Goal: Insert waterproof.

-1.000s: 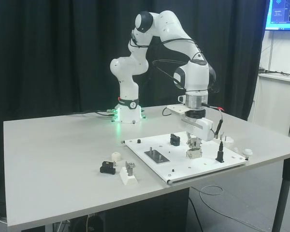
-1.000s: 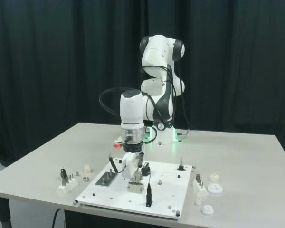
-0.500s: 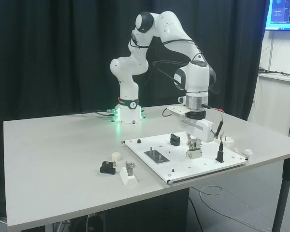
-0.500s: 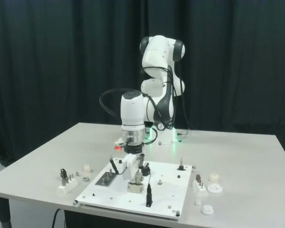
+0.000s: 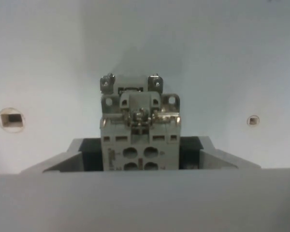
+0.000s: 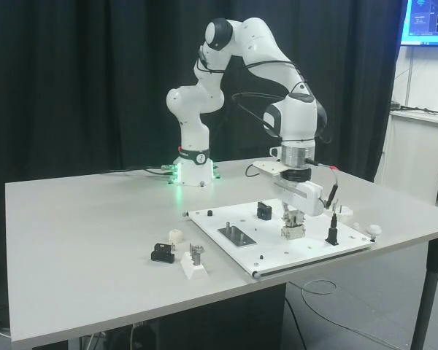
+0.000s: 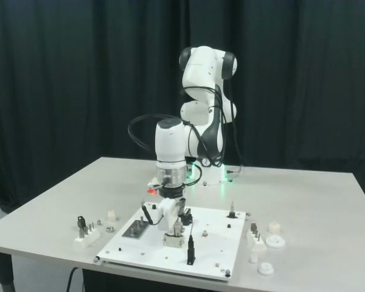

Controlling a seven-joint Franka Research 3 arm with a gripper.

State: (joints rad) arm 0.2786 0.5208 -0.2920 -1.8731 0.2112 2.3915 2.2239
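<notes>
Since the earlier frames we have lowered slightly; our end effector (image 6: 292,216) hangs directly above the grey metal waterproof connector (image 6: 292,231) standing upright on the white board (image 6: 226,216), mid-frame. Whether we grip anything, we cannot tell.

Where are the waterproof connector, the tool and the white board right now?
waterproof connector (image 5: 139,130): wrist view, its front face.
tool (image 6: 293,217): first room view, at its tips above the connector.
white board (image 7: 222,248): second room view, bare surface.
</notes>
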